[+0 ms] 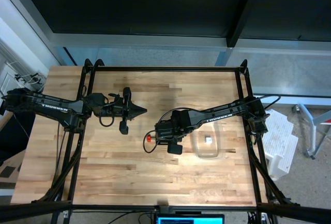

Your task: Pick the USB-C connector and install on taskboard

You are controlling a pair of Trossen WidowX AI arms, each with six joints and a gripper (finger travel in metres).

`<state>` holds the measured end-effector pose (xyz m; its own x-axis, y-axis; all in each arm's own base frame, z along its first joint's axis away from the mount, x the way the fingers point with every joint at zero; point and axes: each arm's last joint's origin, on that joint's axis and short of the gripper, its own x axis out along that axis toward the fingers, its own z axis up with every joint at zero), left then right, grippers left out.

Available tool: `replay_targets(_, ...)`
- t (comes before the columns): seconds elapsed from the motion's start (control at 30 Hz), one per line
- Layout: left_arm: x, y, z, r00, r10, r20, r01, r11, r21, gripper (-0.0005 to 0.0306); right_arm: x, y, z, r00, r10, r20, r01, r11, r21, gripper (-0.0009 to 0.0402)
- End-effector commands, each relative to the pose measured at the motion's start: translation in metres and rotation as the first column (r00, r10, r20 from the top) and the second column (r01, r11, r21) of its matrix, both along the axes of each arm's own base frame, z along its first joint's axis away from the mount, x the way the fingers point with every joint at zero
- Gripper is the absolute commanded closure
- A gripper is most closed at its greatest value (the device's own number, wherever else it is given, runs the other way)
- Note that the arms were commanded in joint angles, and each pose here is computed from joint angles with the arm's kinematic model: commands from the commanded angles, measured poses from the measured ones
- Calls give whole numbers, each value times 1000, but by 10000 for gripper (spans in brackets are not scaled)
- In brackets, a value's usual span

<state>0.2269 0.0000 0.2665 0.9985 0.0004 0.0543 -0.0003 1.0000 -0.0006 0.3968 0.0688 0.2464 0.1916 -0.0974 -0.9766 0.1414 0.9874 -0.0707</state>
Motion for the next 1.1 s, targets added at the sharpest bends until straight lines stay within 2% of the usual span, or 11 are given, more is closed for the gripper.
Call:
replay_targets(0.03, 0, 0, 0, 1000, 0, 0, 0, 1000, 0, 300, 0, 0, 1, 1000, -1, 5, 1, 1000, 1, 377)
replay_targets(0.27, 0, 0, 0, 1000, 0, 0, 0, 1000, 0, 300, 0, 0, 6, 999, 1, 33, -1, 1000, 6, 316)
replay_targets(0.6, 0, 0, 0, 1000, 0, 0, 0, 1000, 0, 300, -11, -2, 33, 994, 1, 107, -2, 1000, 9, 260)
replay_targets(0.67, 0, 0, 0, 1000, 0, 0, 0, 1000, 0, 300, -15, -4, 41, 991, 5, 131, -6, 1000, 3, 254)
replay_targets(0.73, 0, 0, 0, 1000, 0, 0, 0, 1000, 0, 300, -19, -5, 49, 988, 23, 152, -20, 1000, -17, 251)
replay_targets(0.87, 0, 0, 0, 1000, 0, 0, 0, 1000, 0, 300, -26, -9, 65, 974, 63, 216, -60, 998, -24, 255)
replay_targets(1.1, 0, 0, 0, 1000, 0, -1, 0, 1000, 0, 300, -45, -27, 88, 936, 73, 345, -68, 997, -26, 273)
